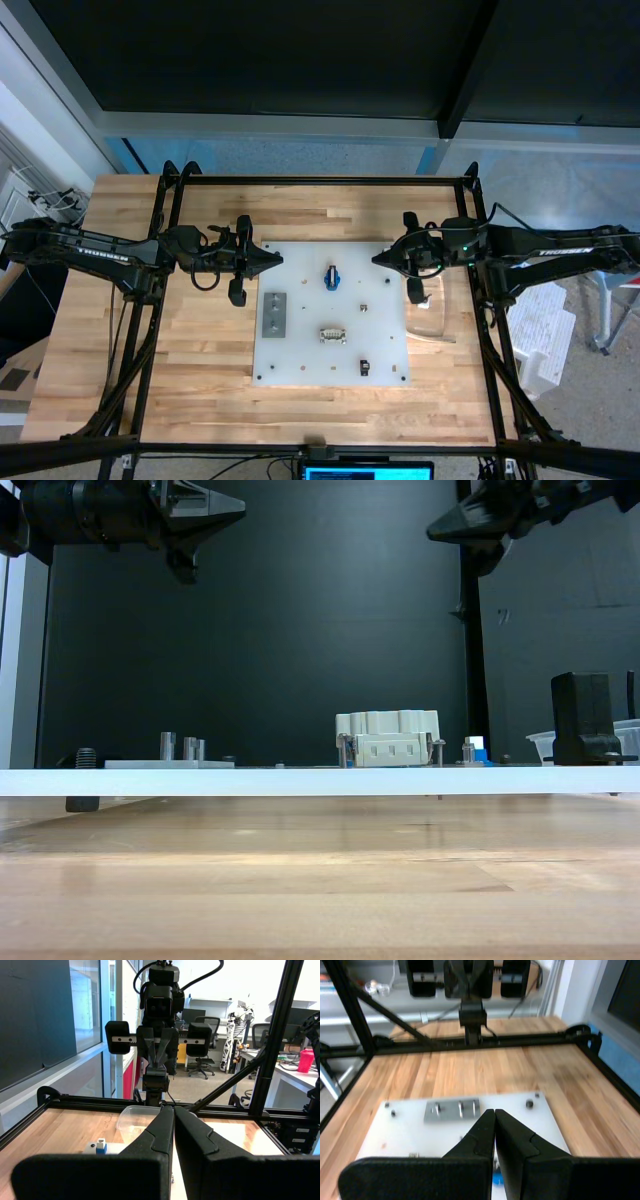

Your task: Pick the USB connector and install on taskboard

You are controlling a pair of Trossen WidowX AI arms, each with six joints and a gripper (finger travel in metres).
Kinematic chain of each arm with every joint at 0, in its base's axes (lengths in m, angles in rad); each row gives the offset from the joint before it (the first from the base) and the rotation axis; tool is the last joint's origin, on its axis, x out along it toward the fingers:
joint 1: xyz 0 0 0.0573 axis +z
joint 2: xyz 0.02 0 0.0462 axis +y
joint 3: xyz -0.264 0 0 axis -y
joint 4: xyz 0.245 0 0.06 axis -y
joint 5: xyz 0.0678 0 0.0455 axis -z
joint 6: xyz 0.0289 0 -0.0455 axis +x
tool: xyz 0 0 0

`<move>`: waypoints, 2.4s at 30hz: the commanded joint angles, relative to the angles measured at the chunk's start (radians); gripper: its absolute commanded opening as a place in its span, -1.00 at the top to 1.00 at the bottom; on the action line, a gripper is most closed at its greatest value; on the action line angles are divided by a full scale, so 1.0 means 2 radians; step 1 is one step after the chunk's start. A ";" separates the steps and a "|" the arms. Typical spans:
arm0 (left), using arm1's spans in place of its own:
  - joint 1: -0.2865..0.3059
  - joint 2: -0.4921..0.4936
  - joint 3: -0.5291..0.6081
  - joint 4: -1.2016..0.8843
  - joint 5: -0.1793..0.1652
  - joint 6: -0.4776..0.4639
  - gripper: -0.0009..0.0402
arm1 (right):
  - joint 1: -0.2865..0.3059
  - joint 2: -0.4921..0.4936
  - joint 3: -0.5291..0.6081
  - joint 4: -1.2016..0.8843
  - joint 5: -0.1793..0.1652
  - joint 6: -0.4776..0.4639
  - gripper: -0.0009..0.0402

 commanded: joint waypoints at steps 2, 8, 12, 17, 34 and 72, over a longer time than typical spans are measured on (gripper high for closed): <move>0.000 0.000 0.000 0.000 0.000 0.000 0.96 | 0.001 -0.012 0.025 -0.084 0.000 0.008 0.96; 0.000 0.000 0.000 0.000 0.000 0.000 0.96 | 0.002 -0.015 0.061 -0.203 0.000 0.013 0.96; 0.000 0.000 0.000 0.000 0.000 0.000 0.96 | 0.004 -0.015 0.075 -0.270 0.000 0.014 0.96; 0.000 0.000 0.000 0.000 0.000 0.000 0.96 | 0.007 -0.015 0.083 -0.334 0.000 0.014 0.96; 0.000 0.000 0.000 0.000 0.000 0.000 0.96 | 0.031 -0.023 0.084 -0.490 0.013 0.018 0.90; 0.000 0.000 0.000 0.000 0.000 0.000 0.96 | 0.123 0.000 0.029 -0.506 0.066 0.140 0.02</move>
